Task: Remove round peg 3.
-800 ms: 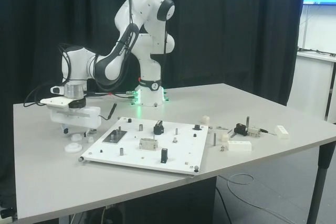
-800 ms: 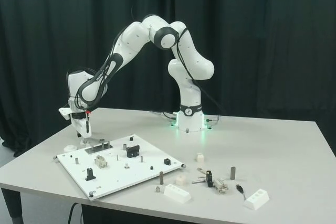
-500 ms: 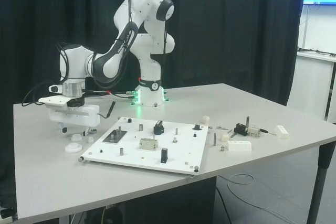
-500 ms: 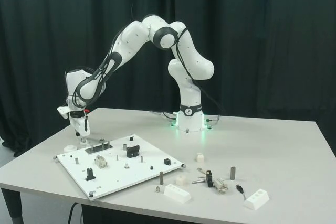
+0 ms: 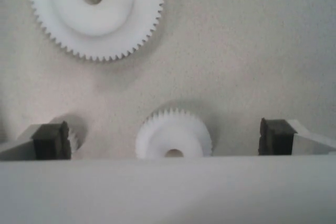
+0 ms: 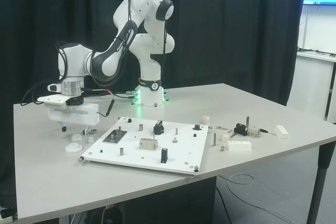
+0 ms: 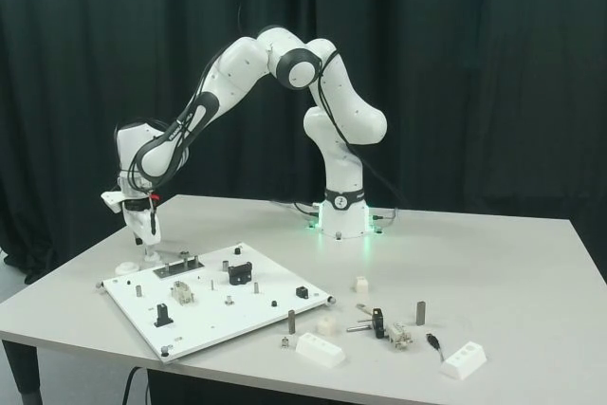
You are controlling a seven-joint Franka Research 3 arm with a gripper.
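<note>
The white Franka arm's two-fingered gripper hangs low over the grey table, just off the corner of the flat white assembly board. In the wrist view its black-padded fingers stand spread wide and hold nothing. Between them lies a small white toothed gear, and a large white toothed gear lies near it. You have not yet reached round peg 3. The short grey round pegs stand upright in the board, apart from the gripper. You cannot tell from these views which of them is number 3. Every candidate lies across the board's edge from the gripper, on the side away from the gears, with its long axis vertical. Judged from this, your next move probably calls for travel over the board and a descent from above, with one finger on each side of the peg.
</note>
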